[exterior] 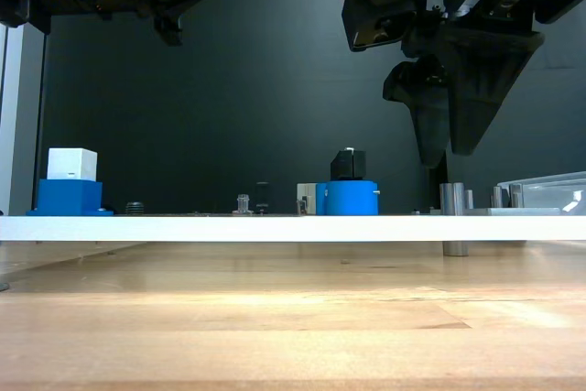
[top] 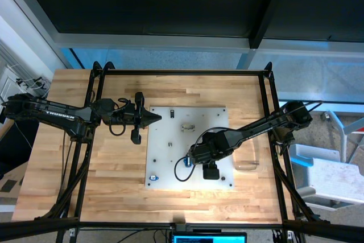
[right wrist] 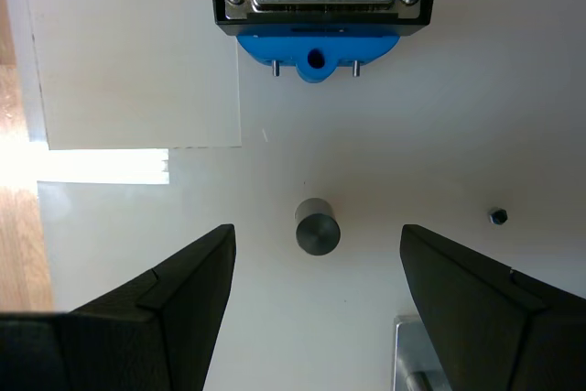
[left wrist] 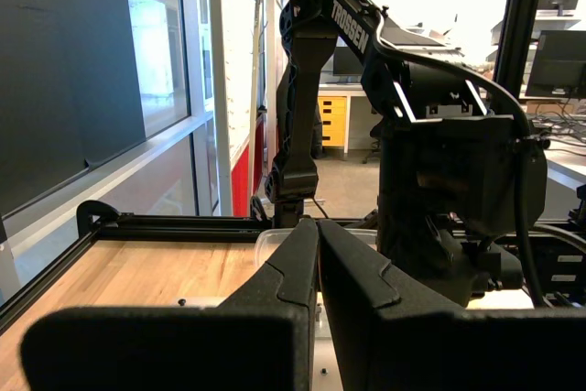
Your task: Pick the 16mm cylinder and place it in the taskboard
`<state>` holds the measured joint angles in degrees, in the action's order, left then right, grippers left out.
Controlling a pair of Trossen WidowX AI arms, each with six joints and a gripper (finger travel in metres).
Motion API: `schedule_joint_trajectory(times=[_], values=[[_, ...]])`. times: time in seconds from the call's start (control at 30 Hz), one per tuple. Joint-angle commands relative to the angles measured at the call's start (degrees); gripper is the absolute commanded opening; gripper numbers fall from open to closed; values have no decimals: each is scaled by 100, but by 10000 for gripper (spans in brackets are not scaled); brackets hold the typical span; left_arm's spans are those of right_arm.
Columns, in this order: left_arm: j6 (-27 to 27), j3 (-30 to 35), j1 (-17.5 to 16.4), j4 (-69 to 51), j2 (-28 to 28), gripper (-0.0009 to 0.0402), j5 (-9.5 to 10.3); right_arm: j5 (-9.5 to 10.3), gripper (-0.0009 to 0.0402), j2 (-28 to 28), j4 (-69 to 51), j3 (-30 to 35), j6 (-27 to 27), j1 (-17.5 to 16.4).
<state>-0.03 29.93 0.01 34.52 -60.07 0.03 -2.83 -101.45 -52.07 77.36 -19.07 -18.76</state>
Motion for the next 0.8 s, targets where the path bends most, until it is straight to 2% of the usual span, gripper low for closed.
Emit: schedule_joint_trajectory(times=[0.03, 0.8], values=[[-2, 2, -2, 0, -2, 0, -2, -7, 252, 68, -15, 4, 9, -2], [-2, 2, -2, 0, -2, 0, -2, -11, 252, 472, -262, 2, -11, -2]])
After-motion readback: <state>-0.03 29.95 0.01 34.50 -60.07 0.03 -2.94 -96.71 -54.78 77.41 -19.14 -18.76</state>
